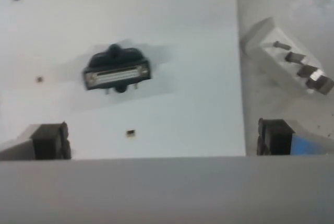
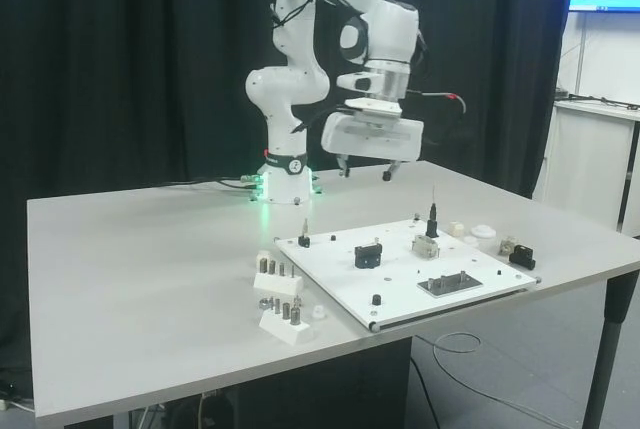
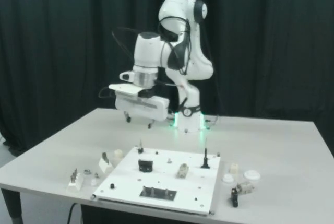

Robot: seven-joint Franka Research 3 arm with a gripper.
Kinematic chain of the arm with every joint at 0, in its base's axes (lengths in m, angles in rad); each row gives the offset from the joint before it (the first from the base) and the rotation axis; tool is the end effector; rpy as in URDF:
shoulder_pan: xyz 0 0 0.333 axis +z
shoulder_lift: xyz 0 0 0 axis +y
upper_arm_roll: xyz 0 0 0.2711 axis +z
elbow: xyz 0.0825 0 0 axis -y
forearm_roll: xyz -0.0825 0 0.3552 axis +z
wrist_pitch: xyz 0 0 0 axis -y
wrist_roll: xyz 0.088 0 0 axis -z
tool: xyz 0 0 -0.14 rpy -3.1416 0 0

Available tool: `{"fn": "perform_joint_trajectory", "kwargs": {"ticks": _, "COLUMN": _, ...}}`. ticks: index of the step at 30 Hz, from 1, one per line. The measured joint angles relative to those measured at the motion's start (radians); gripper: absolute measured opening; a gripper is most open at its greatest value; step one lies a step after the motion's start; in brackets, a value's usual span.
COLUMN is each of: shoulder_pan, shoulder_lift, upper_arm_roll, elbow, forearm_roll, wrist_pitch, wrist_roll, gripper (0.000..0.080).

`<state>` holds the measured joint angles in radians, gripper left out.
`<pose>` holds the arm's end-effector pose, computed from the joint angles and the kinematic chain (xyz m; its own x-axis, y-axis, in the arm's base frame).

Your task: Pick BNC.

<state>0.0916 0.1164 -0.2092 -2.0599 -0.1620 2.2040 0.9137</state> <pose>0.5399 -0.0732 0.3231 0.5922 -0.7940 0.1371 -0.8056 -0.5872 0.0786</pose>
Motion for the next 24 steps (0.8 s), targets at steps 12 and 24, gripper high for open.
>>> {"fn": "perform_joint_trajectory", "kwargs": {"ticks": 12, "shoulder_pan": -0.100, "shoulder_lift": 0.022, "upper_arm_roll": -0.008, "elbow": -0.031, "forearm_roll": 0.059, "wrist_pitch": 0.085, "wrist_roll": 0.008, "gripper": 0.0800}}
{"fn": "perform_joint_trajectory", "kwargs": {"ticks": 24, "shoulder_pan": -0.162, "shoulder_lift": 0.061, "upper_arm_roll": -0.009, "elbow": -0.065, "forearm_roll": 0.112, "wrist_pitch": 0.200, "wrist_roll": -0.010, "gripper": 0.0800}}
